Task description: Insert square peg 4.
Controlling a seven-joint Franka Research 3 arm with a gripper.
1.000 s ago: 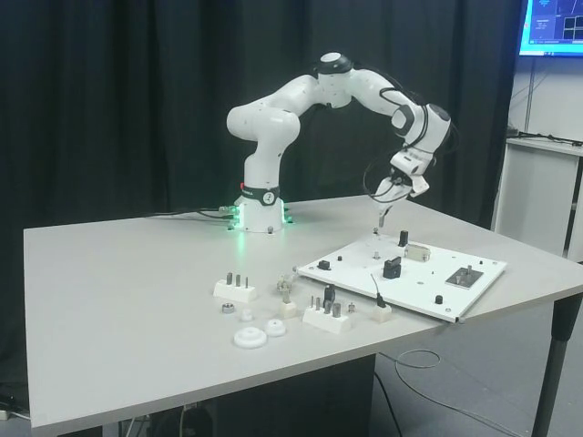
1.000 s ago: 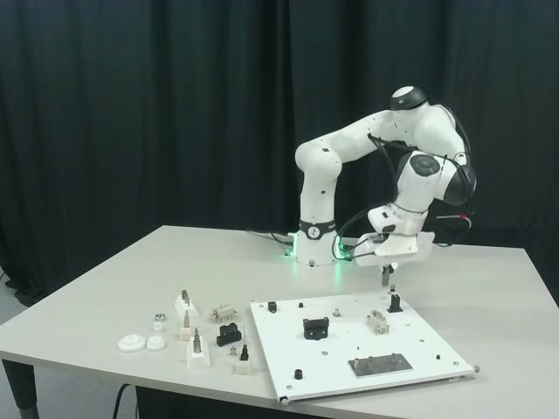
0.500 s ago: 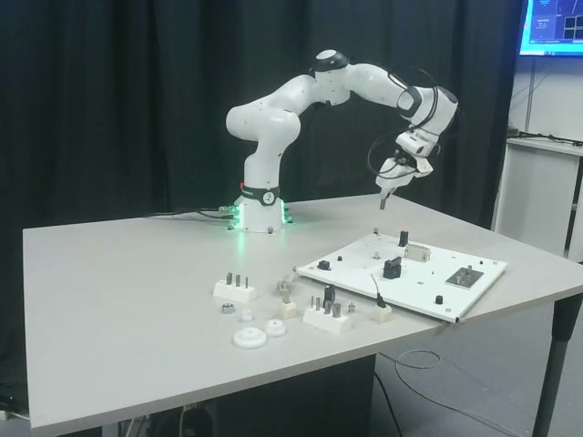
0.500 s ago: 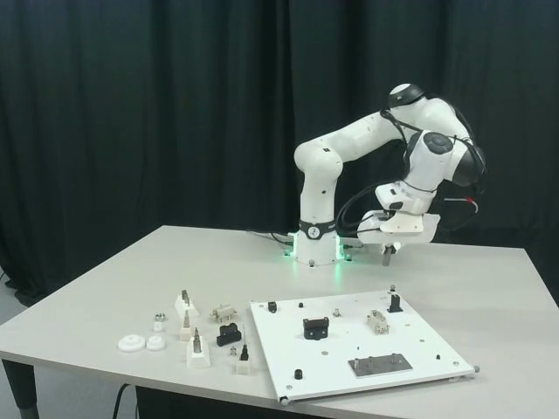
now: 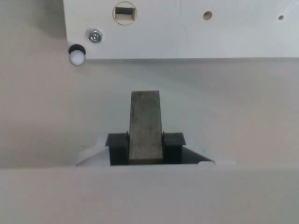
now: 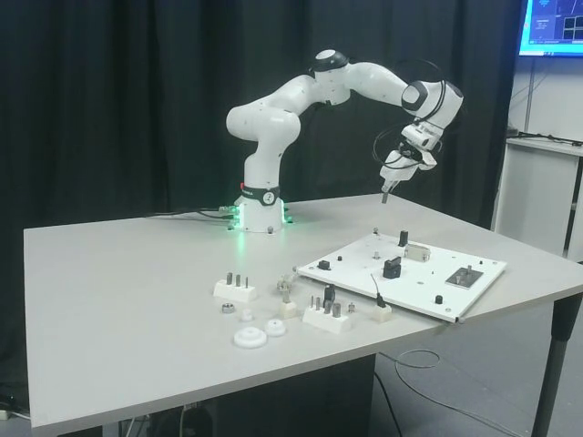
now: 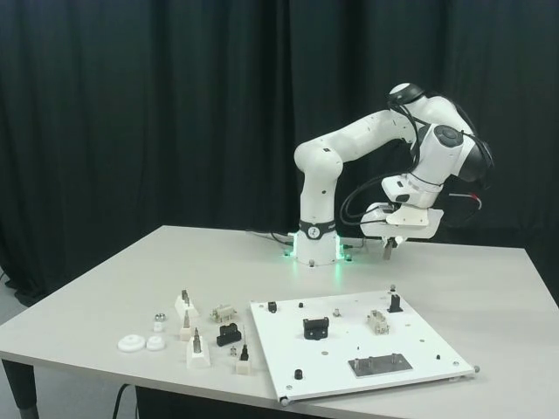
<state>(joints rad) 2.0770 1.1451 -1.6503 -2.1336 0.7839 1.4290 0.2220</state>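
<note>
Peg (image 5: 145, 127) and socket are what matter here, and they stand well apart. The gripper (image 5: 145, 148) is clamped on the square peg, its two black fingers (image 5: 117, 148) pressing opposite flat sides; the peg's long axis runs straight out along the line of the fingers, past their tips.

The landmark is the white board (image 7: 349, 349) lying flat on the grey table (image 6: 118, 291). In both room views the gripper (image 6: 386, 188) hangs high in the air behind the board's far edge, toward the black curtain, with the peg tip pointing downward at a slant rather than plumb. The wrist view agrees: the peg's free end hangs over bare table short of the board's edge, and beyond that edge, near one corner of the board, sits a round insert with a square hole (image 5: 124, 12). A screw head (image 5: 95, 35) and a black foot with a white ball (image 5: 76, 54) mark that same corner.

If that opening is the target, which seems likely but cannot be confirmed, it lies ahead of the peg tip and a little off its line. The coming move would need travel forward over the board's edge, a small sideways correction, then a descent with the peg brought upright and its flats squared to the hole.
</note>
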